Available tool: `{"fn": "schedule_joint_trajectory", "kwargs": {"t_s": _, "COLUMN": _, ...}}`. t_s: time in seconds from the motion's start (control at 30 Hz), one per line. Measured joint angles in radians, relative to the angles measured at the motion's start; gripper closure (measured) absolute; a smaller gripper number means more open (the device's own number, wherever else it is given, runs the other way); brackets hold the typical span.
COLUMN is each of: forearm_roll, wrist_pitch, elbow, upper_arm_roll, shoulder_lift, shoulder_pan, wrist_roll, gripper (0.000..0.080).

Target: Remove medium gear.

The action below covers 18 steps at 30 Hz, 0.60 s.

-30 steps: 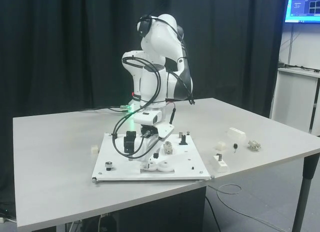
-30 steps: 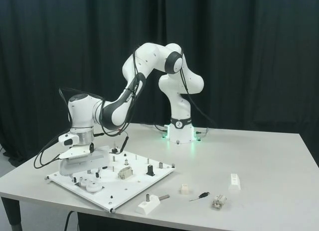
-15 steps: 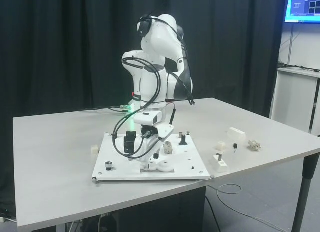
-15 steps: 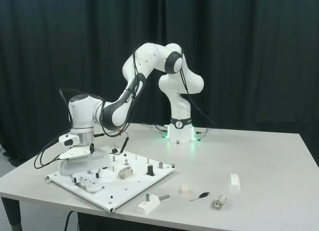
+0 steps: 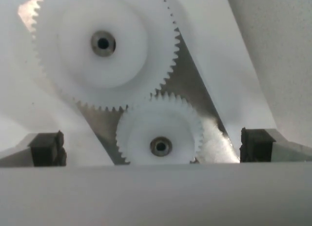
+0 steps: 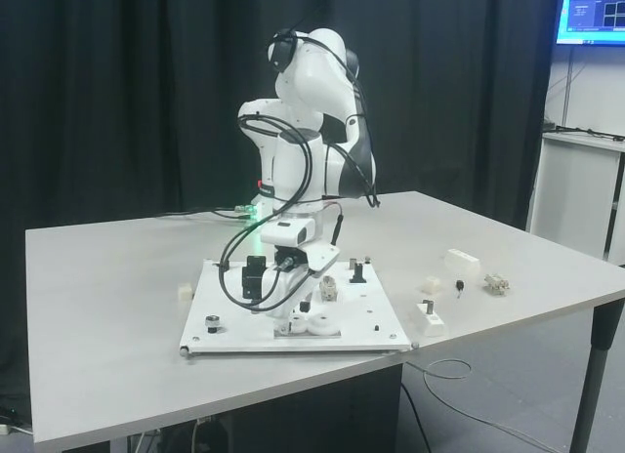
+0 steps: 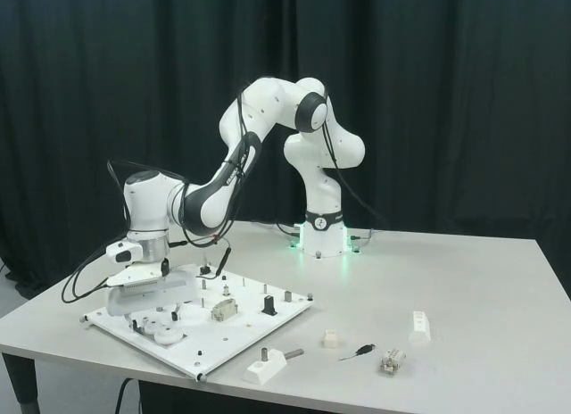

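White plastic teeth fill the wrist view: a large gear [image 5: 102, 48] meshes with a smaller gear [image 5: 160, 137], each seated on a metal shaft through its hub, both lying on the white assembly board [image 6: 239, 321]. The smaller of the two, the medium gear so far as this view shows, sits between the two black fingertip pads [image 5: 47, 149] of the gripper [image 5: 151, 148], which stand apart on either side of it with a clear gap to its teeth, so the pincer is released and grips nothing. In the room views the white Franka arm [image 7: 234, 160] bends down from its base, where a green light glows, and holds its hand low over the near corner of the board, just above the gears [image 7: 164, 330]. The board rests on the grey table [image 6: 117, 277] and also carries several small black and metal fittings. Off the board, on the table, lie a small white block with a peg [image 7: 266, 367], a small white cube [image 7: 331, 338], a white rectangular piece [image 7: 419, 325], a metal connector [image 7: 391, 362] and a little black-handled tool [image 7: 359, 351]. Black curtains hang behind.
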Motion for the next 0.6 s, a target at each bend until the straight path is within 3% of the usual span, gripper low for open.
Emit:
{"fn": "schedule_joint_trajectory", "kwargs": {"t_s": 0.23, "forearm_roll": 0.002, "wrist_pitch": 0.005, "elbow": -0.003, "upper_arm_roll": 0.000, "shoulder_lift": 0.000, "shoulder_pan": 0.000, "wrist_roll": -0.004, "gripper": 0.0003}}
{"fn": "schedule_joint_trajectory", "kwargs": {"t_s": 0.27, "forearm_roll": 0.002, "wrist_pitch": 0.005, "elbow": -0.004, "upper_arm_roll": 0.000, "shoulder_lift": 0.000, "shoulder_pan": 0.000, "wrist_roll": -0.004, "gripper": 0.0100}}
{"fn": "schedule_joint_trajectory", "kwargs": {"t_s": 0.43, "forearm_roll": 0.002, "wrist_pitch": 0.005, "elbow": -0.004, "upper_arm_roll": 0.000, "shoulder_lift": 0.000, "shoulder_pan": 0.000, "wrist_roll": -0.004, "gripper": 0.0100}}
{"fn": "schedule_joint_trajectory", "kwargs": {"t_s": 0.47, "forearm_roll": 0.002, "wrist_pitch": 0.005, "elbow": -0.004, "upper_arm_roll": 0.000, "shoulder_lift": 0.000, "shoulder_pan": 0.000, "wrist_roll": -0.004, "gripper": 0.0260}}
{"fn": "schedule_joint_trajectory", "kwargs": {"t_s": 0.6, "forearm_roll": 0.002, "wrist_pitch": 0.011, "elbow": -0.004, "upper_arm_roll": 0.000, "shoulder_lift": -0.001, "shoulder_pan": 0.000, "wrist_roll": -0.004, "gripper": 0.0260}}
